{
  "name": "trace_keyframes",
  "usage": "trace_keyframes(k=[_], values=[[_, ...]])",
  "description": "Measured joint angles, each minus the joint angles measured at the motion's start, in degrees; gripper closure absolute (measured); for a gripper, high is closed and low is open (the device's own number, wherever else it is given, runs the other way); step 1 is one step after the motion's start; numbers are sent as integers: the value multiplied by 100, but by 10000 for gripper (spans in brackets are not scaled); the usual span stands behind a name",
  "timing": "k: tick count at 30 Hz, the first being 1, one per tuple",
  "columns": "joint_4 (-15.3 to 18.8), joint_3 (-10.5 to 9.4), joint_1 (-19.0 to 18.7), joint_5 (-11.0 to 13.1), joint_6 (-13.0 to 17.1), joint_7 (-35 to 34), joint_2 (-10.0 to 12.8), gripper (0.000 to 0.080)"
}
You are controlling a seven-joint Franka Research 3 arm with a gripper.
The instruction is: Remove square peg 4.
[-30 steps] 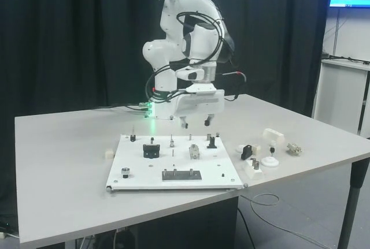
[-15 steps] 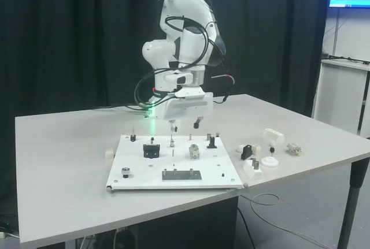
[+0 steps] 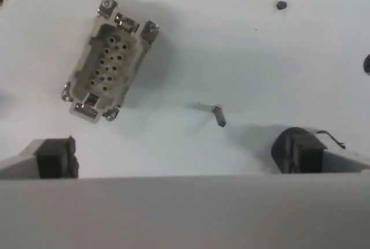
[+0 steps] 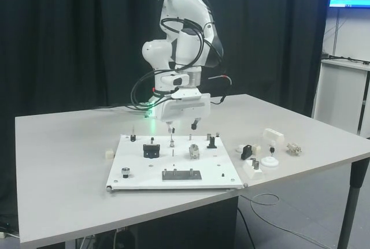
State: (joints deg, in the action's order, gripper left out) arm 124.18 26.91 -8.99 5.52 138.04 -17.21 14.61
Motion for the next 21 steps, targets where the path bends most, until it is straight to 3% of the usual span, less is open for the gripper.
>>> trace_keyframes(k=[11,21], values=[[233,-11,-54,336,-207,-1,-131,3],[768,-18,-233,379,-311,-232,-606,3]])
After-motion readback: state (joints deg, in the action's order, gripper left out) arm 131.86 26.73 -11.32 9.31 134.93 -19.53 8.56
